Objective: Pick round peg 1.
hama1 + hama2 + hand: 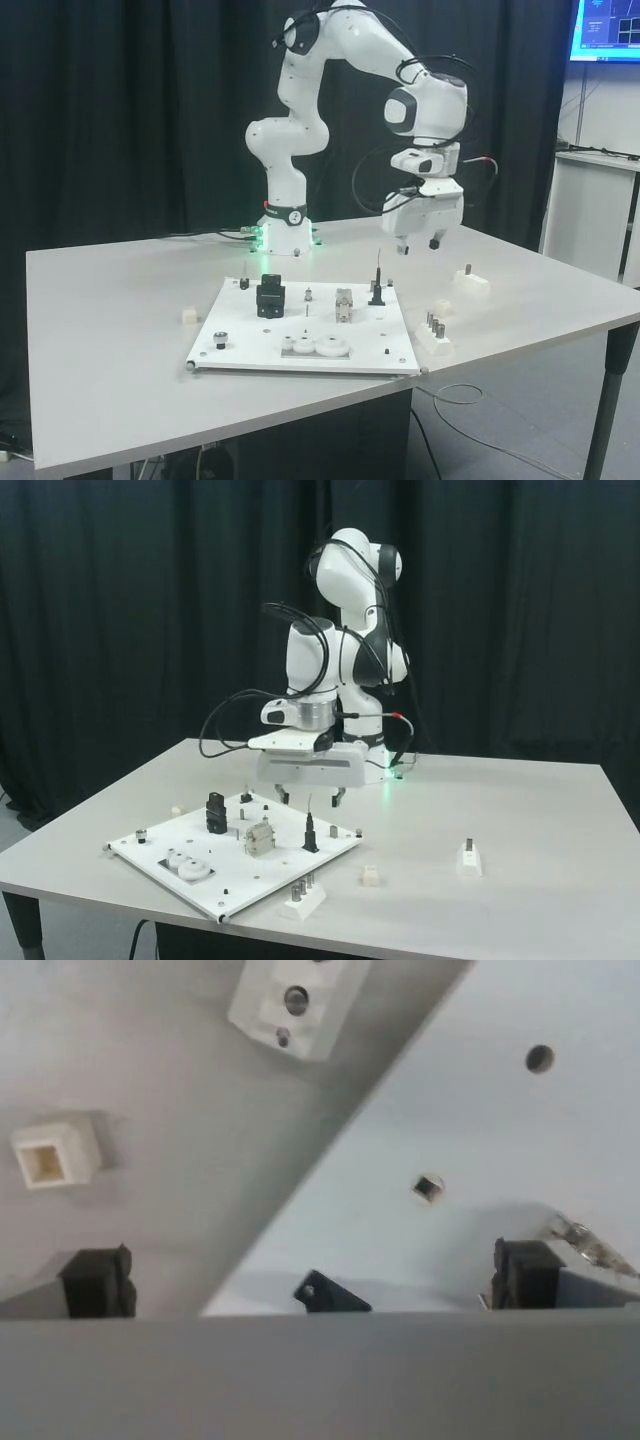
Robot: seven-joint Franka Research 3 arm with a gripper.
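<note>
Hovering above white board [300,330], fingers [418,243] spread, empty; no legible writing.

Grey table [110,330] carries the white board [395,345] near its front edge. Beside the board: peg holder block [434,338] (pegs upright) just off its corner, small white cube [188,316] off the opposite side, another white block [471,283] farther beyond the holder.

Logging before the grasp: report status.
Pincer open, empty, above table. Round pegs upright in white holder, untouched. Nothing seen between.
</note>
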